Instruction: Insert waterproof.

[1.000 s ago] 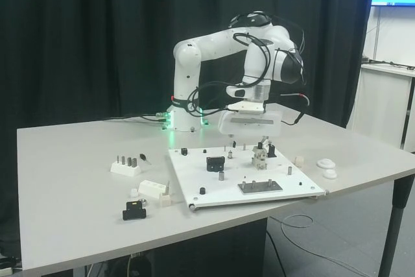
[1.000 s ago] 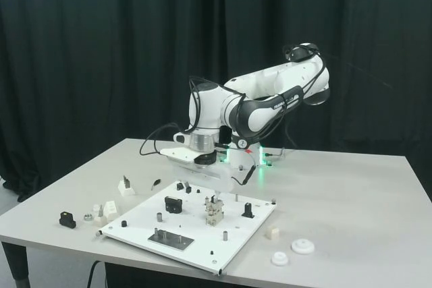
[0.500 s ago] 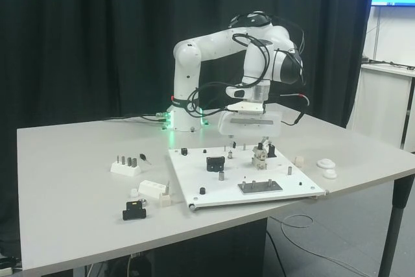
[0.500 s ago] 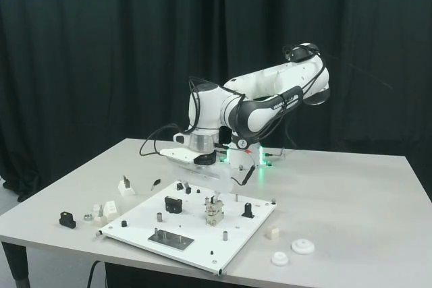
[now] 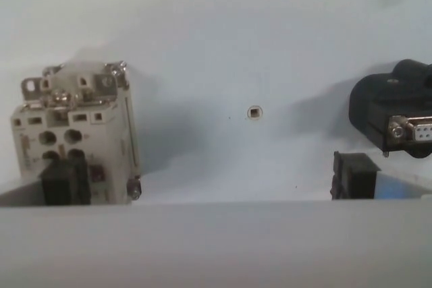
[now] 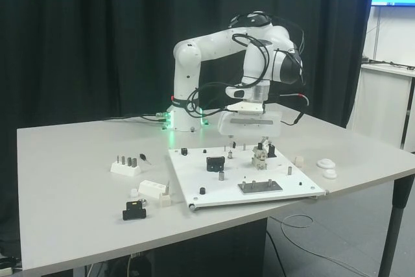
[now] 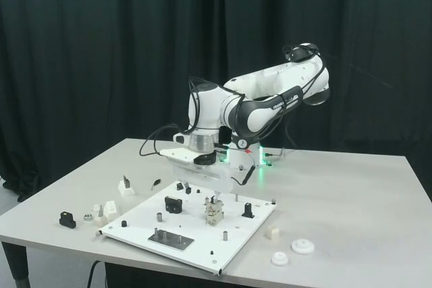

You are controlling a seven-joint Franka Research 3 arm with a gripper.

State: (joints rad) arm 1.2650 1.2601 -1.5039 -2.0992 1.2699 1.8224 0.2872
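Hangs low with gripper (image 5: 209, 181) spread wide and empty, just right of centre in the first room view. Meets the waterproof connector block (image 6: 260, 157) directly below on the white board (image 6: 194, 183), upright, offset toward one finger (image 5: 64, 180) rather than midway. Probably calls for sideways centring

Both room cameras stand well back from the tabletop (image 6: 78, 160) and share the white arm (image 6: 214, 43), the white board (image 6: 243, 183) and the black curtain. The first room view looks across the tabletop with the arm's base behind the board. The second room view faces the board (image 7: 196, 224) from another side. The wrist view sits very near, looking down on the board (image 5: 223, 52), a white connector block (image 5: 74, 139) and a black connector (image 5: 395, 116).
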